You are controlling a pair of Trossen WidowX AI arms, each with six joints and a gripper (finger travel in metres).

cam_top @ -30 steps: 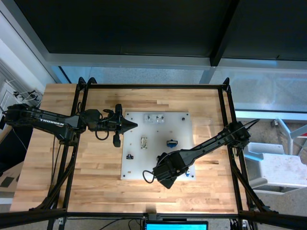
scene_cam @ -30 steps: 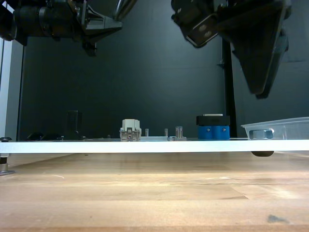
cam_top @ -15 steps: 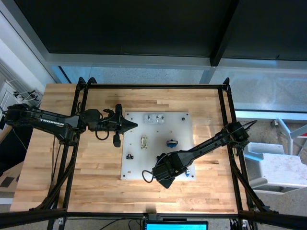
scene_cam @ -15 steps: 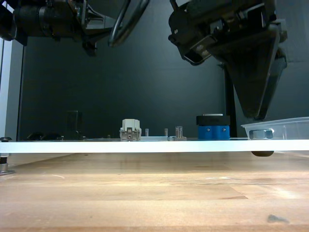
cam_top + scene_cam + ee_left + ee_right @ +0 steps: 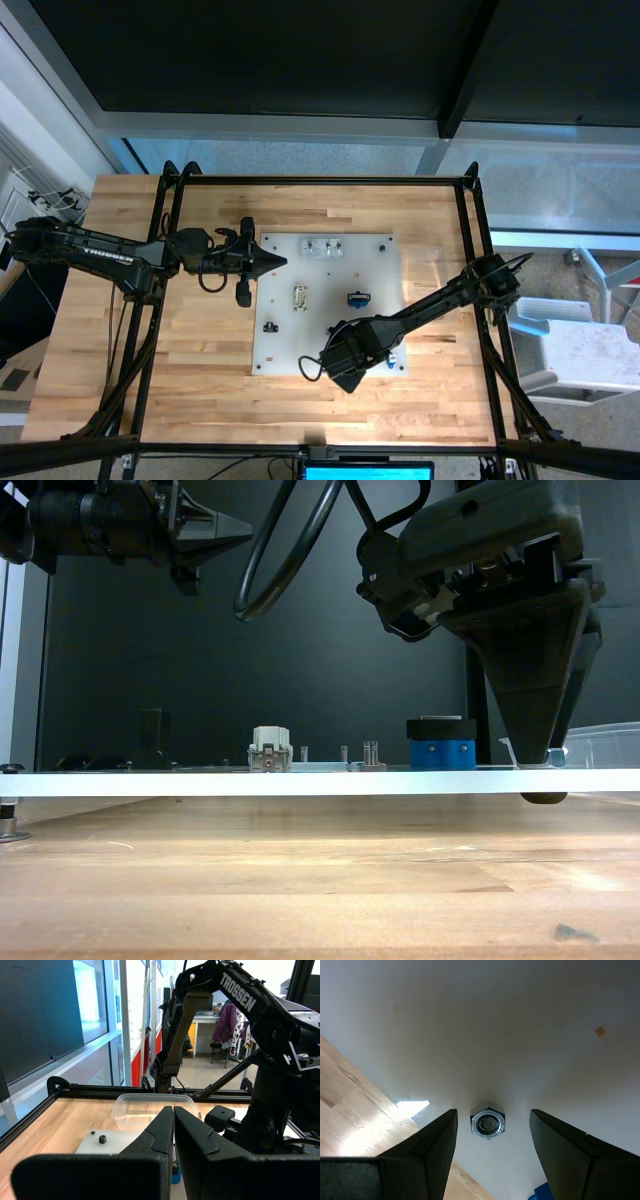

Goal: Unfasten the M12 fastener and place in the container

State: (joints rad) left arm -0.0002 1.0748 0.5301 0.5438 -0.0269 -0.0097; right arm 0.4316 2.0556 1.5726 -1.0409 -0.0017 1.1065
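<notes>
A: Between the fingers of the right gripper [image 5: 492, 1112], what sits there?

B: The M12 fastener [image 5: 488, 1121], a small silver hex nut. The fingers stand wide apart, one on each side of it, touching neither flat. They grip nothing.

A: Is it off its threads?

B: No. It rests on its stud on the white board [image 5: 520, 1035], and the stud's dark end shows in the bore. Seen from table height, the fingertips reach down to the nut's level at the board's near right edge.

A: And the container [image 5: 150, 1107]?

B: It's a clear tray on the wooden table [image 5: 200, 400], just beside the board's right edge and apart from the nut.

A: The left gripper [image 5: 173, 1112]?

B: Its fingers are pressed together with only a seam between them. It is held high over the board's far left edge, well apart from the nut.
</notes>
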